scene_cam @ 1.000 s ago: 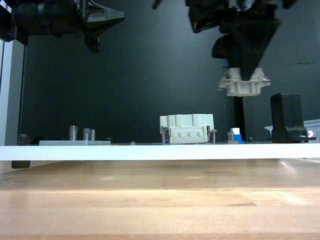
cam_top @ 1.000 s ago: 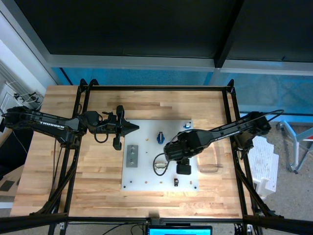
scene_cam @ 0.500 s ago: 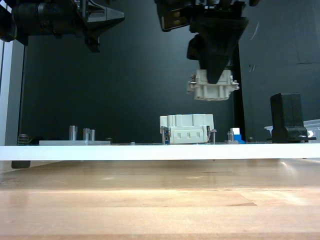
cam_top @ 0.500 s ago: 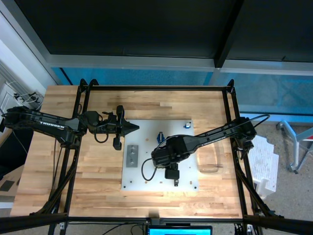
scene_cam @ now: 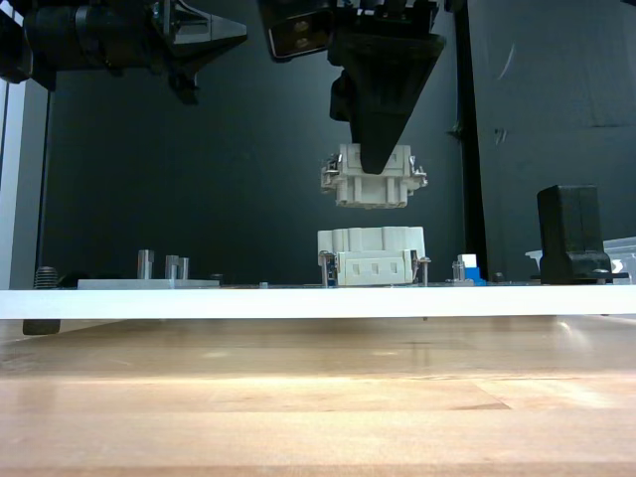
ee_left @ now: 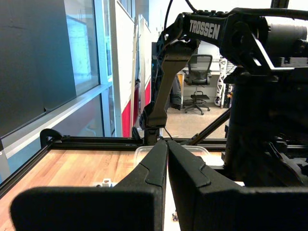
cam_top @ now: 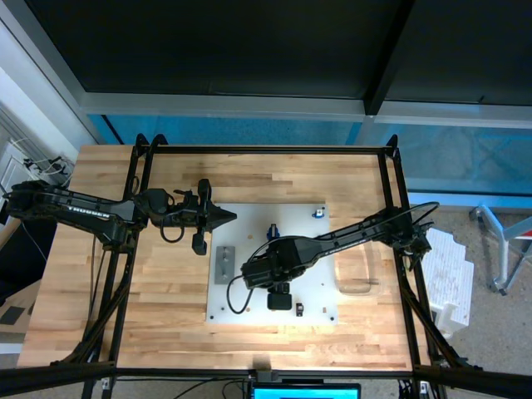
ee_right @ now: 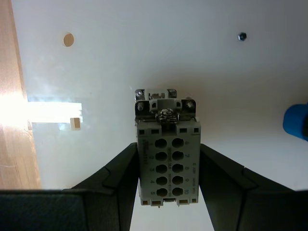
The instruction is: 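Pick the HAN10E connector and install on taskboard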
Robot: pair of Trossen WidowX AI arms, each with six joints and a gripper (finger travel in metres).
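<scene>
The wooden table (scene_cam: pixel 298 397) runs out from the near edge, and on it lies the white taskboard (cam_top: pixel 249 309), which serves as the landmark here. Close to the board's near edge stands a small black block (scene_cam: pixel 569 234), toward its right side. A little further in, about midway across the board, sits the beige socket (scene_cam: pixel 371 254). The connector (scene_cam: pixel 373 179) hangs straight above that socket, level, with a clear gap between the two. The right gripper (scene_cam: pixel 378 159) points down over this part of the board and is clamped on the connector. In the right wrist view a black finger (ee_right: pixel 120 168) presses each long side, the face with two rows of round holes looks toward the camera, and bare board shows beyond. On the board's left half lies the grey metal block (cam_top: pixel 224 264). Toward its far edge stands the blue part (cam_top: pixel 273 232). A clear tray (cam_top: pixel 359 274) rests on the table just off the board's right edge. The left gripper (cam_top: pixel 229 216) hovers high over the board's far left corner with its fingers (ee_left: pixel 154 163) pressed together on nothing, tips aimed across the board.
</scene>
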